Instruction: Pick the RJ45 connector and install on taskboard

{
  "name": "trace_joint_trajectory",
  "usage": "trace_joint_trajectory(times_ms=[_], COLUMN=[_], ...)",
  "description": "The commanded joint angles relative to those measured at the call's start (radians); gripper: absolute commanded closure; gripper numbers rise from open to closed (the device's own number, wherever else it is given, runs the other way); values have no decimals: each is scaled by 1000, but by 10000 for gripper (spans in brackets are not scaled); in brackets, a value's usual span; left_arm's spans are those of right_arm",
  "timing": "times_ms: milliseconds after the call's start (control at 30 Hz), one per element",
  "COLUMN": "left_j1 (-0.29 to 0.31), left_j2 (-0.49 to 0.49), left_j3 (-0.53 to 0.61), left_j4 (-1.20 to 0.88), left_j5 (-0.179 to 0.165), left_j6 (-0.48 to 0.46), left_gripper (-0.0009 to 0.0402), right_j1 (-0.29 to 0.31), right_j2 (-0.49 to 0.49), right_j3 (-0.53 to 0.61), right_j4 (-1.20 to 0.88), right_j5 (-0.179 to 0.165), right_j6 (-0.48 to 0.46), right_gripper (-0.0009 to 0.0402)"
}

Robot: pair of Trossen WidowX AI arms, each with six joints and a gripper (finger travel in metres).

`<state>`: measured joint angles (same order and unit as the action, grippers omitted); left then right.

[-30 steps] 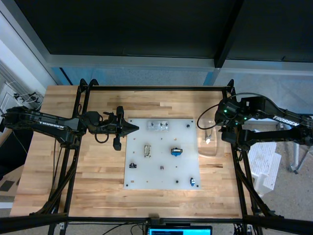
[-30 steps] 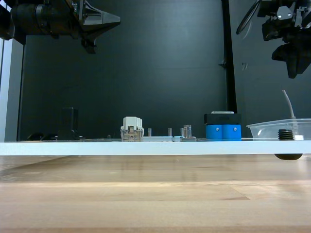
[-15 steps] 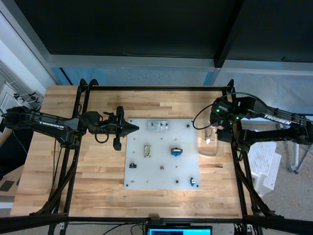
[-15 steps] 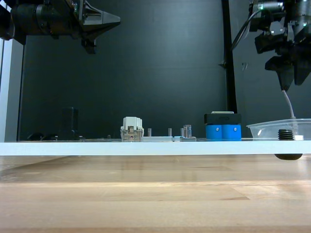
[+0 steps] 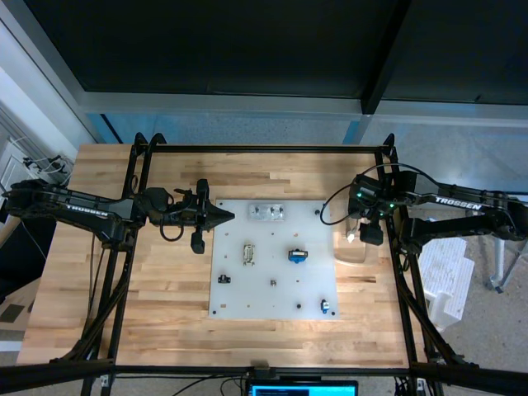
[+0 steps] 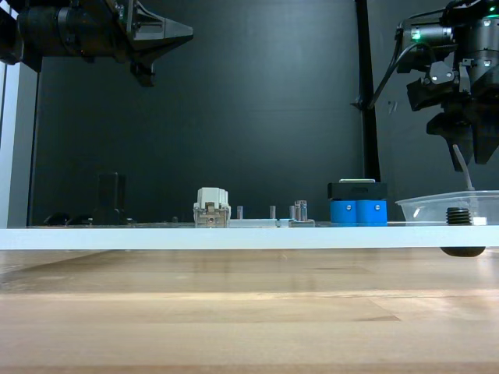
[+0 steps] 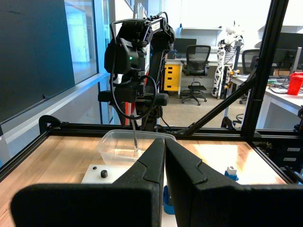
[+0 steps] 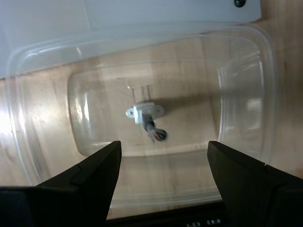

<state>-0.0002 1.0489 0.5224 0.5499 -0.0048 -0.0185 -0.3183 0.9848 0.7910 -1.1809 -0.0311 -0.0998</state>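
Observation:
The RJ45 connector [image 8: 144, 113] is a small whitish plug with a short cable stub. It lies inside a clear dish [image 8: 236, 99] just right of the taskboard [image 5: 247, 289]. In the high view the RJ45 connector [image 5: 351, 238] shows as a pale speck in the dish [image 5: 351, 256]. My right gripper [image 8: 163, 146] hangs open above the dish, fingers spread either side of the plug and not touching it. It is well above the dish rim in the low view, where the right gripper [image 6: 472, 156] points down. My left gripper [image 5: 224, 216] is shut, held high over the board's left edge.
On the taskboard [image 6: 234, 238] stand a beige connector block [image 6: 211, 209], blue parts [image 6: 357, 209] and small silver posts [image 6: 300, 210]. A black screw head [image 6: 460, 215] stands at the board's right end by the dish. Black frame rails [image 5: 264, 149] run around the wooden table.
My right gripper has swung left over the dish and come down toward it. The left arm, the plug and the dish have not moved.

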Motion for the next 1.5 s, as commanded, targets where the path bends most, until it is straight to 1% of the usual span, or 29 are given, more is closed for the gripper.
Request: trace_joint_trajectory(times_ms=[33,133,300,400,500,567,667,833,1100,1333,1500], left_j1=[0,0,0,0,0,0,0,0,0,0,0], left_j2=[0,0,0,0,0,0,0,0,0,0,0], left_j3=[0,0,0,0,0,0,0,0,0,0,0], left_j4=[0,0,0,0,0,0,0,0,0,0,0], left_j5=[0,0,0,0,0,0,0,0,0,0,0], left_j6=[0,0,0,0,0,0,0,0,0,0,0], left_gripper=[393,393,393,393,393,393,393,393,393,393,393], right_j1=[19,33,42,44,47,50,53,55,57,57,57], right_j2=[16,22,32,50,64,71,78,94,137,137,140], right_j3=[-3,-10,-31,-31,-34,-43,-64,-65,-65,-65,-64], right_j4=[13,28,72,73,87,109,123,122,123,121,121], right_j5=[-23,-13,-11,14,13,4,5,4,4,4,4], right_j6=[46,77,159,175,201,222,223,224,224,222,219], right_gripper=[139,139,139,139,139,139,139,146,179,212,223])
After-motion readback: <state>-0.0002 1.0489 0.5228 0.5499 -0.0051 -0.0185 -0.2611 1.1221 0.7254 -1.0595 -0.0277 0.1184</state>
